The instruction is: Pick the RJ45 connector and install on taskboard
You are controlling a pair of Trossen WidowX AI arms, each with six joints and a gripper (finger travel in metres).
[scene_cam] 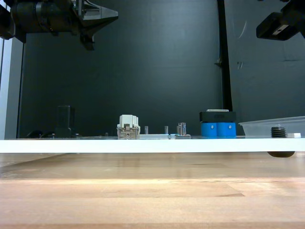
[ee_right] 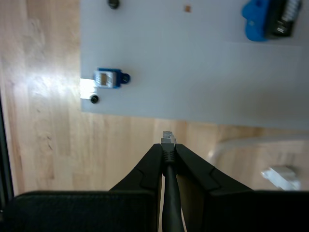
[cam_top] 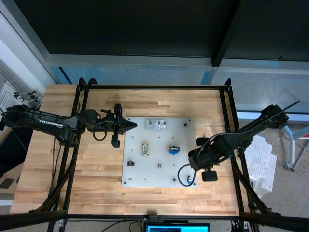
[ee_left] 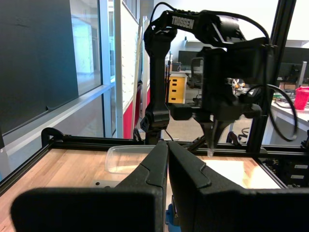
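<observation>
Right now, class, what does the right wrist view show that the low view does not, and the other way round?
Only the right wrist view: the right gripper shut on the cable plug, just off the white board, and a small blue socket near the board's corner. Only the low view: the left gripper, shut, high above the board's left side, and a beige connector. Both: the white board and the wooden table.

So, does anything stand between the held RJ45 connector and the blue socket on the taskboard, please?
Nothing visible does. The right hand, shut on the RJ45 connector, hangs over wood beside the taskboard; only bare board lies before the blue socket. The left hand, shut, hovers at the board's opposite edge.
</observation>
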